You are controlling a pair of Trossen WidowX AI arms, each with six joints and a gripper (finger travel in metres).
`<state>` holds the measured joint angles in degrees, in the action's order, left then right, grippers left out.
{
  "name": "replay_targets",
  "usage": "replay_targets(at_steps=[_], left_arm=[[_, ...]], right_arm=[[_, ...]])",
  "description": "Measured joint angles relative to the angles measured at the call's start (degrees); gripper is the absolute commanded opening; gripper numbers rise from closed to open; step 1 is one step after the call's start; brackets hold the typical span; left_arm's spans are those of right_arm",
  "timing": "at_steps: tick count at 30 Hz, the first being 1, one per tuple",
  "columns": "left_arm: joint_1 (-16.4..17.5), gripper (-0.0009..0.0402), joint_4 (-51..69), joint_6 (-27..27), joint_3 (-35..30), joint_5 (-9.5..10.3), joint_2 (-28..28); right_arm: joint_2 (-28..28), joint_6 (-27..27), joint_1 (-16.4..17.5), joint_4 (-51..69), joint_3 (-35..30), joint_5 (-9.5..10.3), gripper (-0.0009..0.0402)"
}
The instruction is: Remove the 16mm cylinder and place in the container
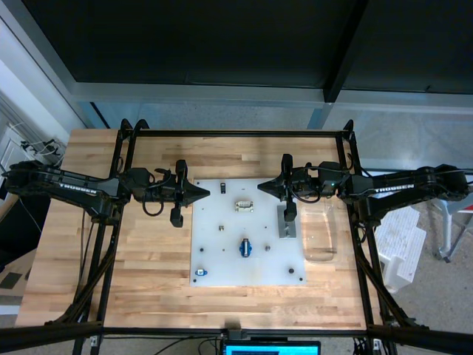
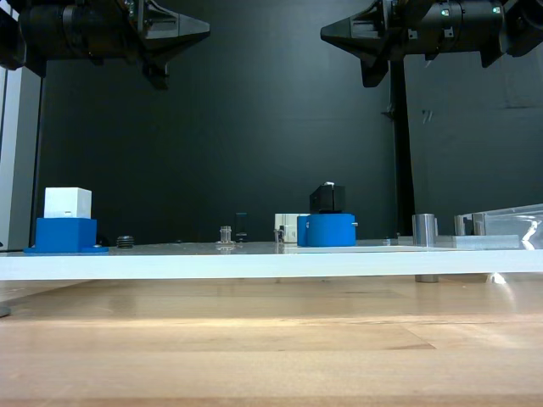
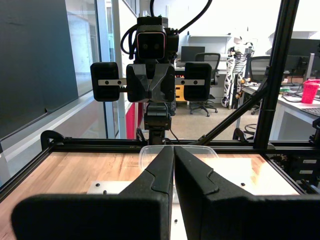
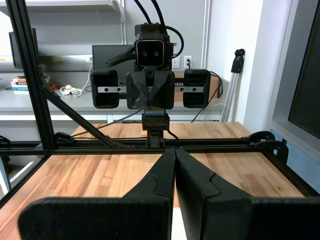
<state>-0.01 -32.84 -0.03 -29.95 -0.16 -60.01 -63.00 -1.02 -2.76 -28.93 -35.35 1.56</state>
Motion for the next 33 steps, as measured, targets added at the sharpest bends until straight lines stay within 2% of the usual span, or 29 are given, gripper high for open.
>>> replay_targets(at_steps=[33], left_arm=[[0.0,0.0,0.02,0.0,0.0,-0.02,0.0]], right_arm=[[0.0,-0.07,0.02,0.66,-0.04,0.02,0.0]])
